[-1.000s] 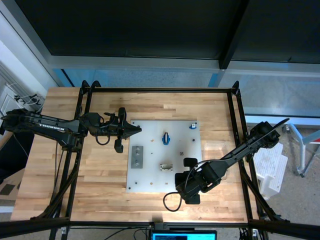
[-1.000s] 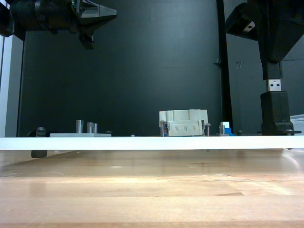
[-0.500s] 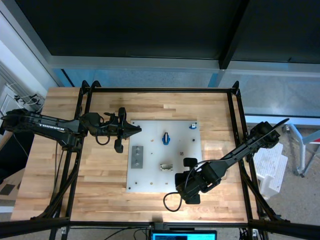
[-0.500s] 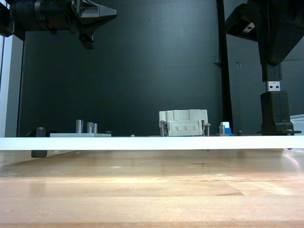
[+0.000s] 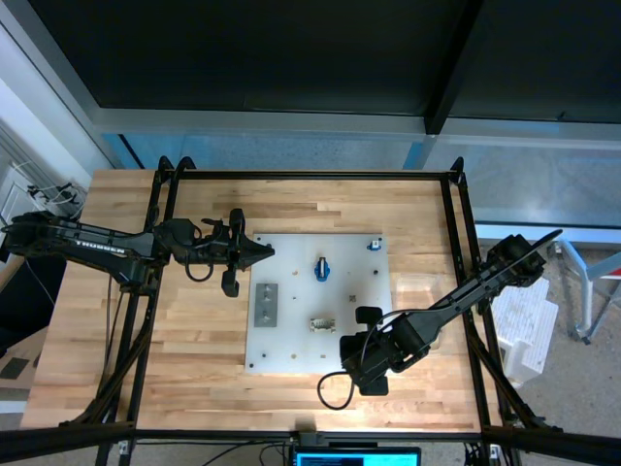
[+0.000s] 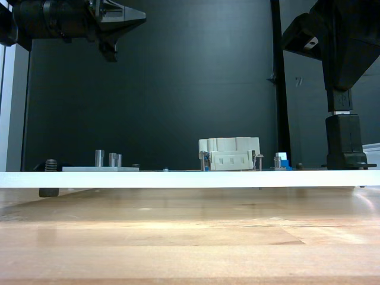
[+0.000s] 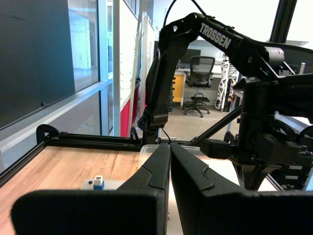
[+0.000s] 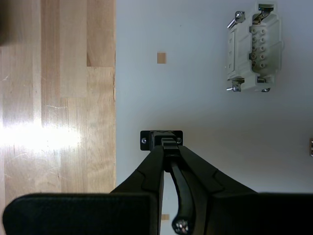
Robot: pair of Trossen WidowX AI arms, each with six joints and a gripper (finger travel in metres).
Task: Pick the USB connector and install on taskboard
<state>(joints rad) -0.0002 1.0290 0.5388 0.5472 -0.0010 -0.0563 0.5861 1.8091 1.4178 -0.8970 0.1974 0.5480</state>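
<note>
The dark USB connector [image 6: 340, 101] [image 8: 169, 146] hangs upright with my right gripper [image 6: 339, 88] [image 8: 168, 152] [image 5: 372, 369] shut on it, its cable trailing back between the fingers. Its metal tip sits almost fully inside a black socket [image 6: 344, 142] [image 8: 146, 139] near the front right corner of the white taskboard [image 5: 291, 335] [image 6: 178, 178] [image 8: 205, 107]; only a sliver of silver shows. My left gripper [image 5: 262, 252] [image 7: 169, 147] hovers shut and empty, high over the board's far left edge.
On the board stand a beige multi-pin socket [image 5: 323, 323] [image 6: 230, 153] [image 8: 254, 49], a grey metal block [image 5: 265, 303] [image 6: 101, 168] and a blue part [image 5: 322, 268]. A clear plastic tray [image 5: 419, 289] lies right of the board. Black frame rails edge the table.
My right gripper has come down with the USB connector. Its silver plug, fully exposed above the black socket before, has sunk into it. The left arm has not moved.
</note>
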